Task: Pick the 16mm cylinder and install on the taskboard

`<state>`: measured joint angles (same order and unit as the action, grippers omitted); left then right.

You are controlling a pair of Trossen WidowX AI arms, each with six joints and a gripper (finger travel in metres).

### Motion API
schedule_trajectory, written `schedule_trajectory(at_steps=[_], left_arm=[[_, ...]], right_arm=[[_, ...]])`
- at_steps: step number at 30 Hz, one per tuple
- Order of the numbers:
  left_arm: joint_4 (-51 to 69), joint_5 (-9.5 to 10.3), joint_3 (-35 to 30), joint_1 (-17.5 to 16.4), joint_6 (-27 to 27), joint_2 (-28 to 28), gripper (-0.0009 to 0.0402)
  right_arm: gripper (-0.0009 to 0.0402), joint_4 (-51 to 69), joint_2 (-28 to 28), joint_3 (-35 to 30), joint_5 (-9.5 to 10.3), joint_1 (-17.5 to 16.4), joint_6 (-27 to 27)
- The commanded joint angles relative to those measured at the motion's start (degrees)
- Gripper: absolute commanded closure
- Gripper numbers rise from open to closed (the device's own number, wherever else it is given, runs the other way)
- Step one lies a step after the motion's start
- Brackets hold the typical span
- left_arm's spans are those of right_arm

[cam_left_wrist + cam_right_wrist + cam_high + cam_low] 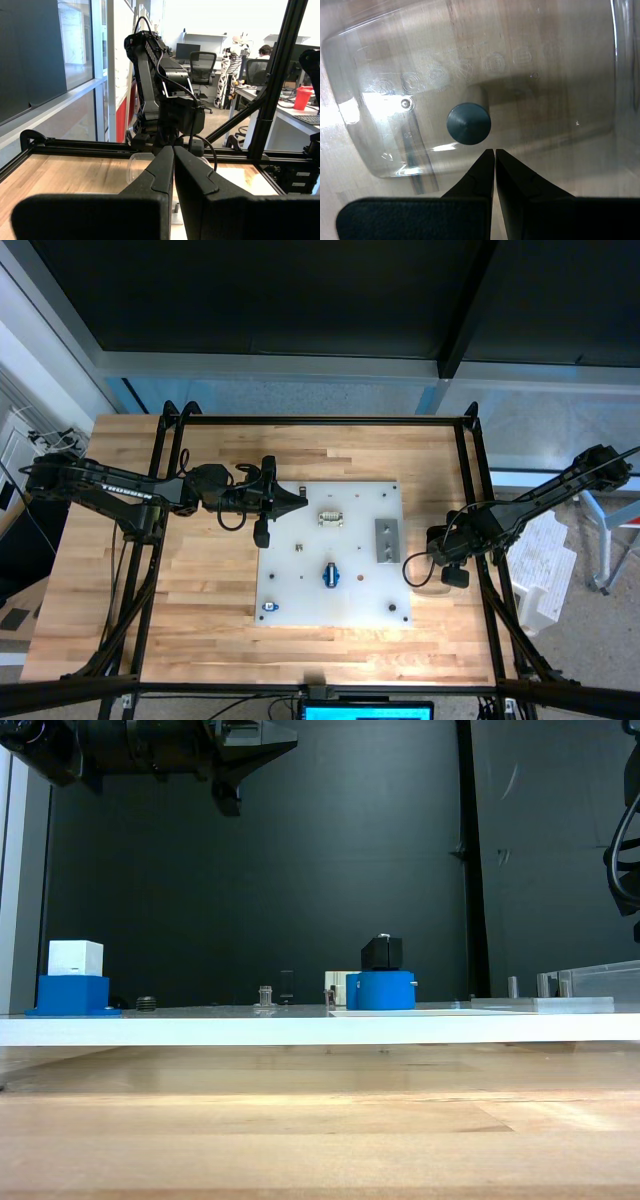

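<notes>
– Pinching almost shut, the 2 black fingers [477, 180] of the right gripper [494, 150] leave only a hairline slit and hold nothing. They taper to blunt tips.
– What lies under them?
– A clear plastic tray [545, 75], glossy, with rounded corners. It sits on the bench [170, 620] near the bench's right edge, just off the right edge of the taskboard [300, 610]. A dark, matte round disc [468, 123] lies in it just past the fingertips.
– And the 16mm cylinder [406, 103]?
– It seems to be the tiny silver-grey circle near 1 rounded corner of the tray, apart from the disc. Only a round end shows, so its long axis appears upright, pointing at the camera. I cannot be sure.
– The left gripper [173, 147]?
– Its fingers are pressed flat together, empty and level, aimed across at the right arm. It hangs high above the taskboard's far left corner.
– The board itself?
– Flat, white, square. It has a grey metal block [387, 538] near its right edge, a blue connector [331, 575] mid-board and a beige connector [329, 518] toward the far edge. The bench is pale wooden planks.
</notes>
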<state>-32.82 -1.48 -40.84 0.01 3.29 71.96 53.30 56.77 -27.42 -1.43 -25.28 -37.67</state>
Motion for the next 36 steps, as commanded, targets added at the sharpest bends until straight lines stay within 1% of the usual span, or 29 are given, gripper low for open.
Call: schedule_trajectory(at_steps=[1,16,25,31,34,36], left_arm=[[0.0,0.00,0.0,0.0,0.0,0.0,0.0393],[0.0,0.00,0.0,0.0,0.0,0.0,0.0393],[0.0,0.00,0.0,0.0,0.0,0.0,0.0393],[0.0,-0.02,0.0,0.0,0.0,0.0,0.0393],[0.0,0.00,0.0,0.0,0.0,0.0,0.0393],[0.0,0.00,0.0,0.0,0.0,0.0,0.0393]], right_arm=[[0.0389,0.0,0.0,0.0,-0.02,0.0,0.0],[0.0391,0.5,0.0,-0.7,0.04,-0.1,0.0],[0.0393,9.1,0.0,-7.5,-0.07,-0.2,0.0],[0.0393,10.8,0.0,-10.9,-0.11,-0.2,-0.5],[0.0393,10.8,0.0,-12.1,-0.59,-0.2,-1.4],[0.0390,10.8,0.0,-12.7,-1.46,-0.2,-2.1]])
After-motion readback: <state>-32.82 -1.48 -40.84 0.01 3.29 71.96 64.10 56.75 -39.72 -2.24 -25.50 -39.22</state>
